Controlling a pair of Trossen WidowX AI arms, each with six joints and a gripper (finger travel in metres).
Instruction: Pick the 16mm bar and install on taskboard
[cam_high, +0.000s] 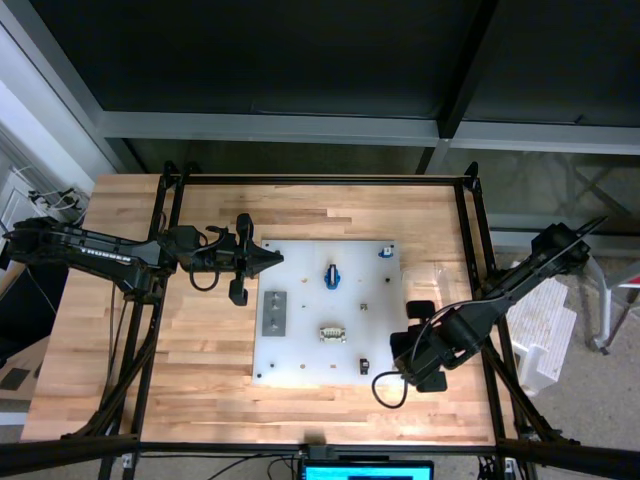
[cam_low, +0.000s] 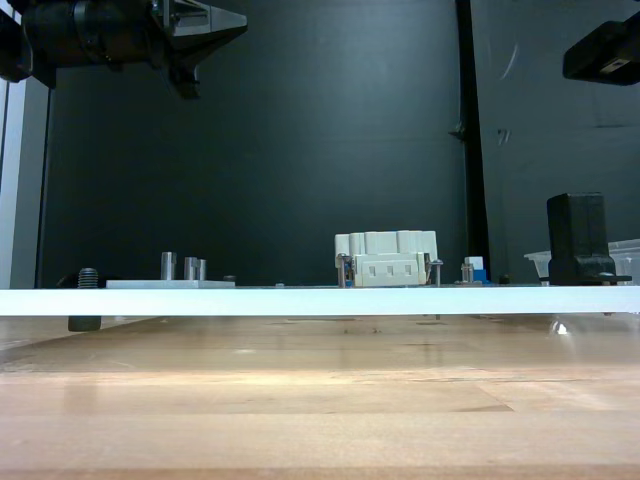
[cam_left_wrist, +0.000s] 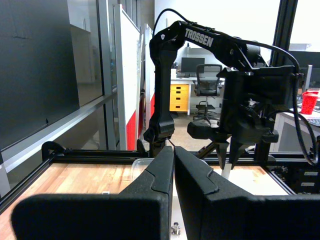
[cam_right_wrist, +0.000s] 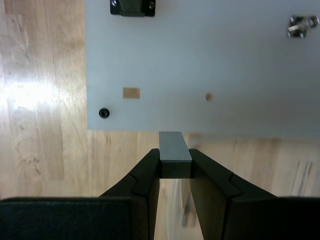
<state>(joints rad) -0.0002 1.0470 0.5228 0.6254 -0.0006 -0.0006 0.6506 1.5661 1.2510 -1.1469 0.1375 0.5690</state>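
Grey 16mm bar (cam_right_wrist: 175, 152), grasped by my right fingers (cam_right_wrist: 147, 172), is pointing lengthwise at taskboard (cam_right_wrist: 225, 75) edge; left fingers (cam_low: 220, 20) hovering clenched, upper left.

a robotics lab: framed wooden table (cam_high: 200, 370), with office chair (cam_left_wrist: 206, 82) and yellow drawers (cam_left_wrist: 178, 98) beyond.

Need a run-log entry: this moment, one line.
right gripper: shut on grey square metal bar, beside white board | left gripper: shut, raised over board
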